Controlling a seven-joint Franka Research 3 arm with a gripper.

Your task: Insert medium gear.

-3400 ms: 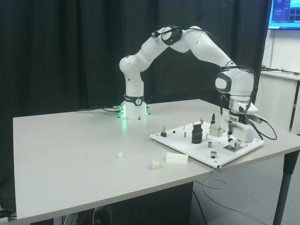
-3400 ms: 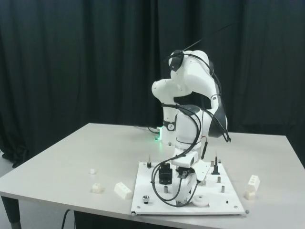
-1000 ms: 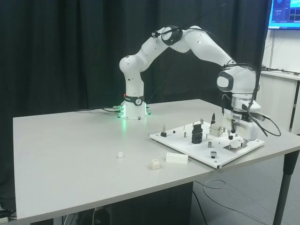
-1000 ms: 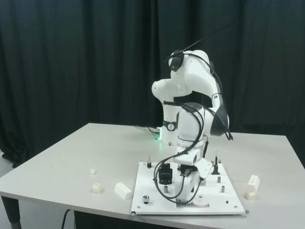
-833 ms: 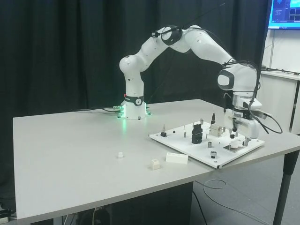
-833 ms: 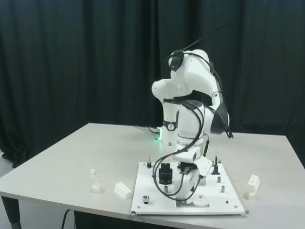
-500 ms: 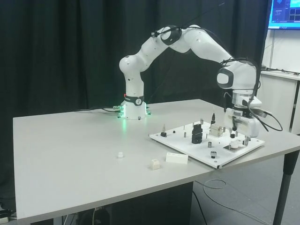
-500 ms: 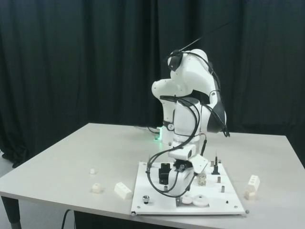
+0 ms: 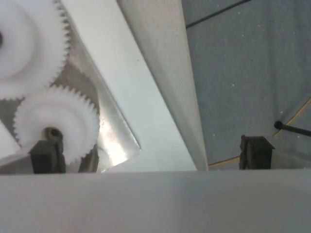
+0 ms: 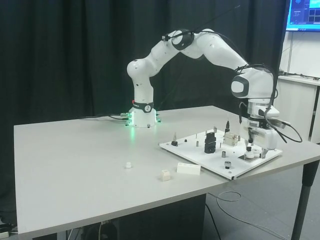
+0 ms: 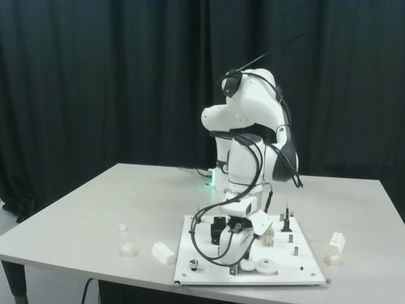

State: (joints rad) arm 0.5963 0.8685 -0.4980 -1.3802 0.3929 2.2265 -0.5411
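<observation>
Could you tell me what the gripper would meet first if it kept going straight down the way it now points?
Probably the edge of the white board: the gripper straddles it. One fingertip hangs by the medium gear seated on its peg, the other hangs past the table edge, over the floor. Depth is unclear.

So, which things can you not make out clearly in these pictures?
- Large gear: wrist view, cut off by the picture's edge.
- Whether the medium gear is fully down on its pin: wrist view, the hand's body hides its lower part.
- Gears in the first room view: the hand covers them.
- Small parts on the white board: second room view, too small to identify.
</observation>
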